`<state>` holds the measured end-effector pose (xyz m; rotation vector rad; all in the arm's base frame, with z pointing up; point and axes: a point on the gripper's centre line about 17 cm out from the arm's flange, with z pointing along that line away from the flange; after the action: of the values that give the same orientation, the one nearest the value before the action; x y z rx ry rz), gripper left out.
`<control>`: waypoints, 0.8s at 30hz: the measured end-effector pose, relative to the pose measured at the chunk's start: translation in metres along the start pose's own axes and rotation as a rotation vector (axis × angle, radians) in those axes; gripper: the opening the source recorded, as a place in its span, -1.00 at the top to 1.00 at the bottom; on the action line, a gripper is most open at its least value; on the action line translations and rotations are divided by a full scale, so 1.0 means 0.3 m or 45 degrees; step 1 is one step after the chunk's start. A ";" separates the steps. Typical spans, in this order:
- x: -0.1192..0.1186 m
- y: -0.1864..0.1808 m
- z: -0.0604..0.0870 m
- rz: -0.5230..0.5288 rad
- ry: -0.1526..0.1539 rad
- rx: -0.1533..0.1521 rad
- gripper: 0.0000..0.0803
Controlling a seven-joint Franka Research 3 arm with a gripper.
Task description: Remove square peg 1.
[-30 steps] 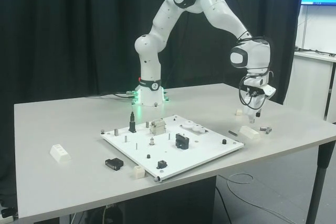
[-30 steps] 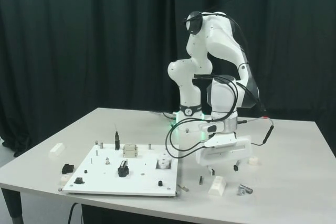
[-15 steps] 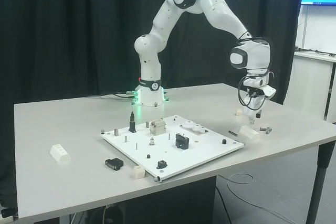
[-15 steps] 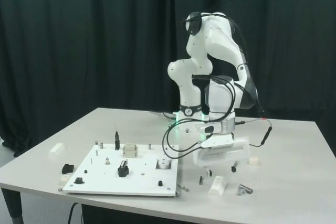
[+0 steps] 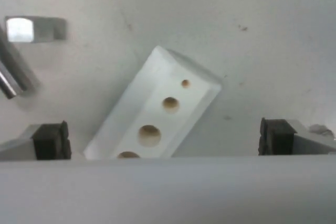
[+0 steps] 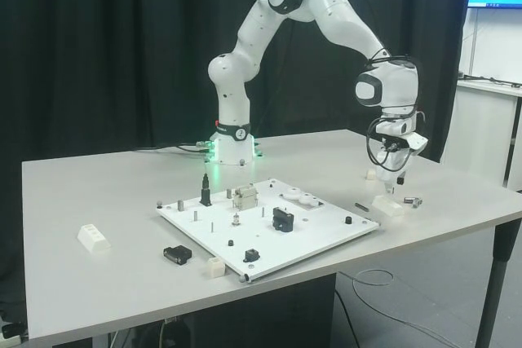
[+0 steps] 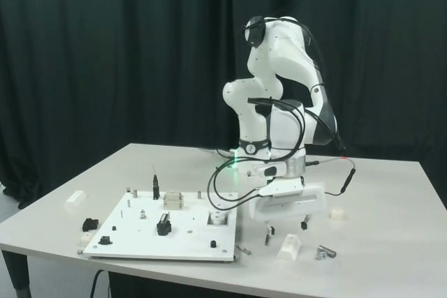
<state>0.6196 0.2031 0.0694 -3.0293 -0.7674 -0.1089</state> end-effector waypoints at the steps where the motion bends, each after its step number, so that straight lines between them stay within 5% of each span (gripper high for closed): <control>1: 0.001 0.007 -0.002 0.002 0.001 -0.001 -0.99; 11: -0.001 0.092 -0.028 0.022 -0.009 -0.016 -0.99; 24: -0.061 0.303 -0.141 0.019 -0.123 -0.095 -0.99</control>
<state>0.6440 0.1132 0.1106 -3.1307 -0.7632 0.0091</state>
